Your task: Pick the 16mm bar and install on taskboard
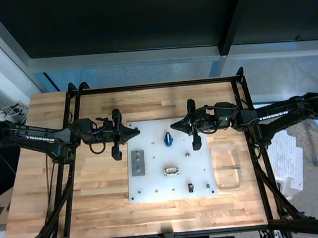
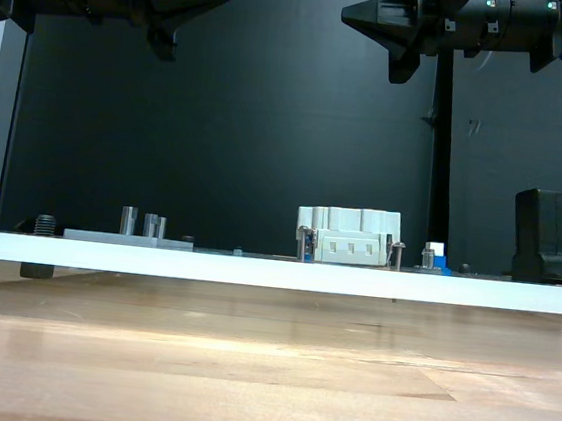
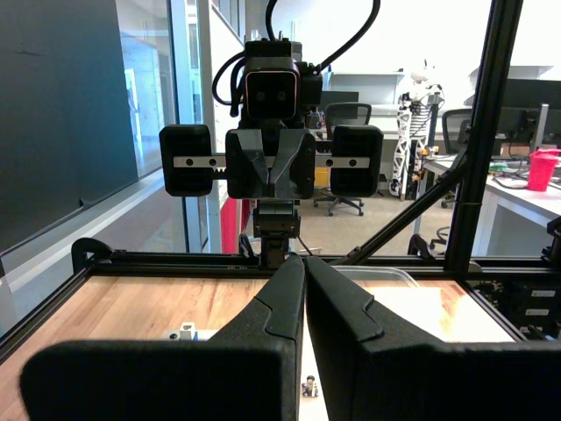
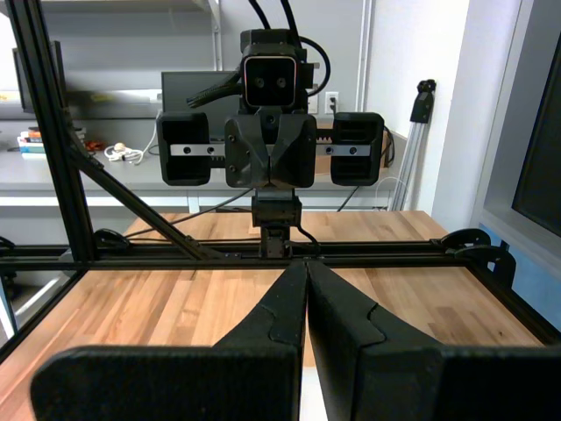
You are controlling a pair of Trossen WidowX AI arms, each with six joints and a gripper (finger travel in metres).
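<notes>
The taskboard point(image 1: 154, 184) is a white square panel lying mid-table, carrying a grey block point(image 1: 137, 161), a blue part point(image 1: 168, 139) and a silver connector point(image 1: 171, 171). I cannot find the 16mm bar in any view. My left gripper point(image 1: 136, 130) hovers over the board's far left corner, pointing right, fingers pressed together on nothing. My right gripper point(image 1: 174, 127) faces it from the right, just behind the blue part, also shut and empty. The two tips are a short gap apart, well above the board point(image 2: 255, 270) in the low view. Each wrist view shows its own closed fingers point(image 3: 289, 298) point(image 4: 289, 303) and the opposite arm head-on.
A clear plastic tray point(image 1: 227, 168) lies on the wood right of the board. A black fitting point(image 2: 543, 236) stands on the board's near right part. A black frame point(image 1: 156, 86) rings the table. Bare wood point(image 1: 71, 200) spreads left of the board and along the near edge.
</notes>
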